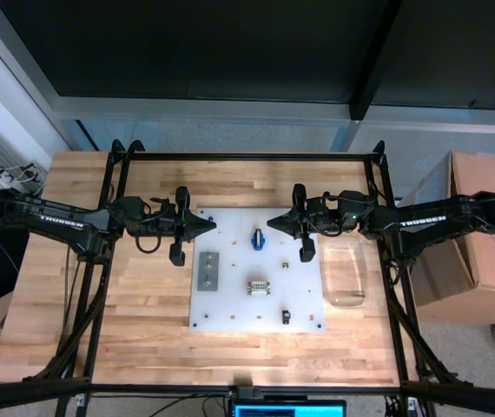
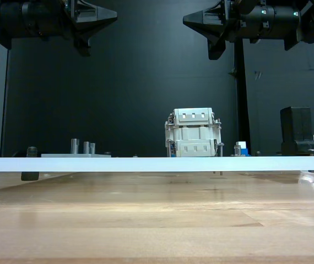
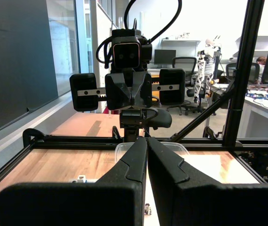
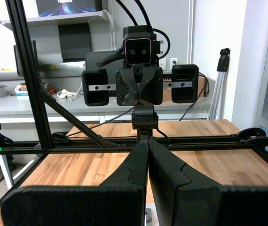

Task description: Remove the HAN10E connector from the taskboard and place in the container

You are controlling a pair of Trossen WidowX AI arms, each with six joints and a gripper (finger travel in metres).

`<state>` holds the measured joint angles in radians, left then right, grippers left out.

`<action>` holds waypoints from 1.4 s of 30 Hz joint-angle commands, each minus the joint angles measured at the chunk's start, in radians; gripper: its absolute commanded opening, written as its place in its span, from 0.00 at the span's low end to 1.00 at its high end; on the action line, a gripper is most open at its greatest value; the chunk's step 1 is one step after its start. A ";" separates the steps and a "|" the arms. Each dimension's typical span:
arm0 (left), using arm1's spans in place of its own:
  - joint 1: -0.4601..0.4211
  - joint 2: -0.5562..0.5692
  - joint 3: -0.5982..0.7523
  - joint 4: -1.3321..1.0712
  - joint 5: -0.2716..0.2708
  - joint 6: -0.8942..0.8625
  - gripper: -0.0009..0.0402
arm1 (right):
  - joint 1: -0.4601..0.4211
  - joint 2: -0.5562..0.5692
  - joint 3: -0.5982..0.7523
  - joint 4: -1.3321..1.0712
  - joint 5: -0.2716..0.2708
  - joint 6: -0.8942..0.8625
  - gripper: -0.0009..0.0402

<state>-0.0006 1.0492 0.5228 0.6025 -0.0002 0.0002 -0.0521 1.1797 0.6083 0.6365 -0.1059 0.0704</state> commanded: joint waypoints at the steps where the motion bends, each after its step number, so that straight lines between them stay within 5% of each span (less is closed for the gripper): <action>1: 0.000 0.000 0.000 0.000 0.000 0.000 0.02 | 0.000 0.000 0.000 0.000 0.000 0.000 0.02; 17: 0.000 0.000 0.000 0.000 0.000 0.000 0.02 | 0.008 0.000 0.038 -0.067 -0.035 0.026 0.02; 24: 0.000 0.000 0.000 0.000 0.000 0.000 0.02 | 0.048 0.009 0.230 -0.498 -0.033 0.023 0.02; 32: 0.000 0.000 0.000 0.000 0.000 0.000 0.02 | 0.141 0.081 0.484 -0.985 0.088 0.030 0.02; 42: 0.000 0.000 0.000 0.000 0.000 0.000 0.02 | 0.235 0.249 0.793 -1.386 0.088 0.055 0.02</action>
<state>-0.0002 1.0492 0.5228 0.6025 -0.0006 0.0002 0.1741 1.4055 1.3636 -0.7116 -0.0181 0.1265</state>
